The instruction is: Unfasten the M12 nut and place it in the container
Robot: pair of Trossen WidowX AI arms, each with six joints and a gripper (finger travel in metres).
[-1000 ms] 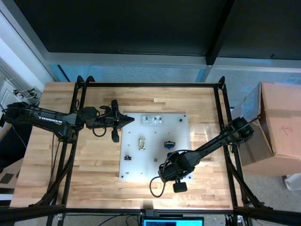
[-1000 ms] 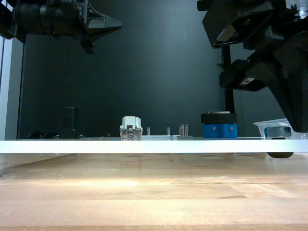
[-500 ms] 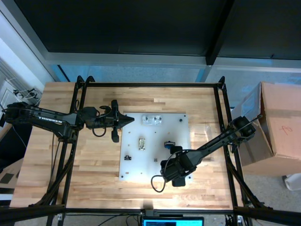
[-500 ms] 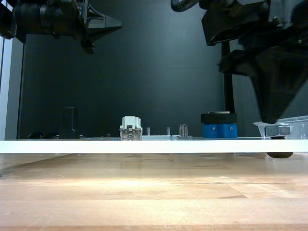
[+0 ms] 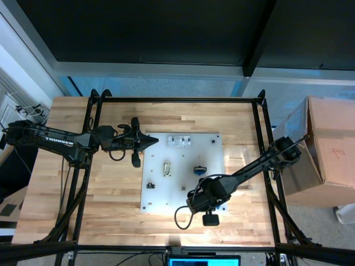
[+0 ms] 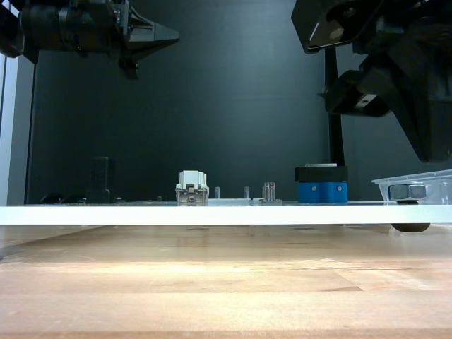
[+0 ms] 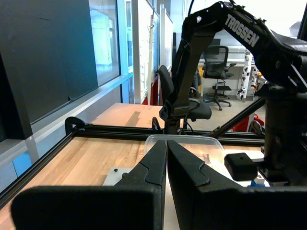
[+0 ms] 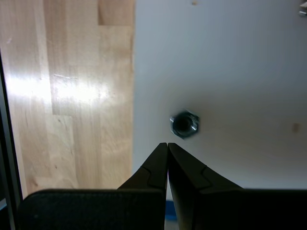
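We log task as barely begun. M12 nut (image 8: 184,124) looks seated on its stud on white board (image 8: 230,57), not in container (image 6: 424,185). Unthreading, lift and drop all left.

Right gripper (image 8: 167,143) hovers above nut, fingers pressed together, holding nothing. Left gripper (image 7: 166,142) raised near board's far left corner, fingers pressed together.

Stud ribs not visible to us. Right arm hides nut in high view.

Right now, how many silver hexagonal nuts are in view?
1. The silver hexagonal nut sits on its black stud at the white board's near right edge. Right arm's jaws, shut and empty, hang above it; left arm's jaws, shut, hover over its far left edge.
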